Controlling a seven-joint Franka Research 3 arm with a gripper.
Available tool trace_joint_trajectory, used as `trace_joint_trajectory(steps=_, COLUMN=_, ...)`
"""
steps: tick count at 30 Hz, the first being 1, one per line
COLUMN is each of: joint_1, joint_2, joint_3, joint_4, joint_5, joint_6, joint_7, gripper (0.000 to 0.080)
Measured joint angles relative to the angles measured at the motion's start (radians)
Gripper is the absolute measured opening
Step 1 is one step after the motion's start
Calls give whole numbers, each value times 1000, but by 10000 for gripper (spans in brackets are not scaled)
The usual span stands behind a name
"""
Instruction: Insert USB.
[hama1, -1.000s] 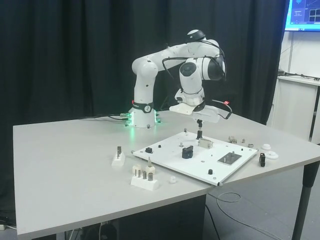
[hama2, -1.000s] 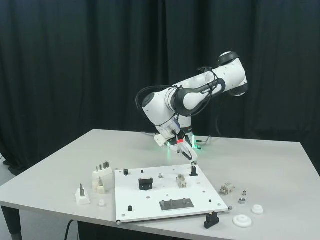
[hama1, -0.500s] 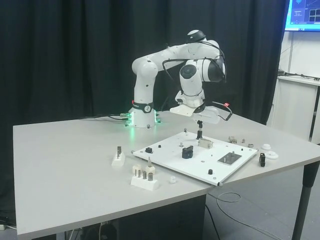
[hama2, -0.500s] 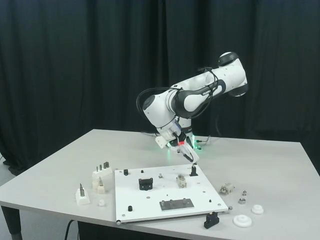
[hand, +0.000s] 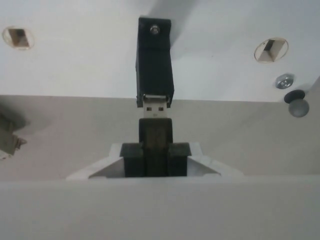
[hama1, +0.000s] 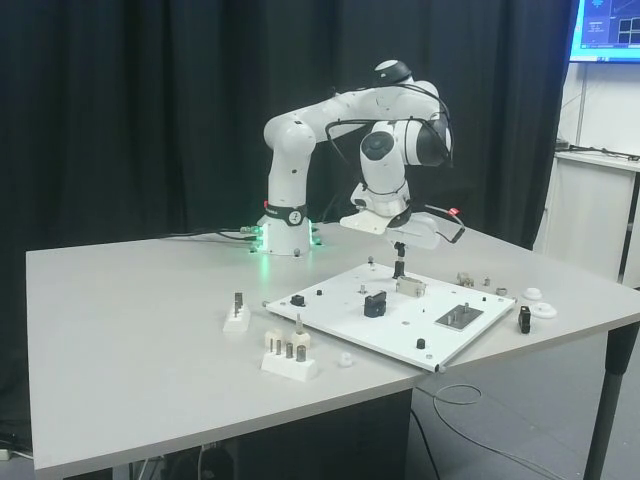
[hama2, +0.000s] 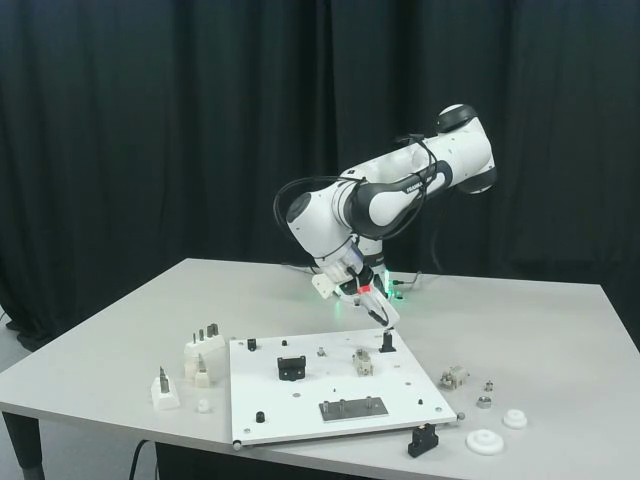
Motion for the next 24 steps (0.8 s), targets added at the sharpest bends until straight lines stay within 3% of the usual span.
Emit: trace_joint_trajectory(steps=24, joint_1=-1, joint_2=3, joint_3=-2, joint_4=-2, joint_5=-2, joint_6=4, joint_7=-25, gripper=92)
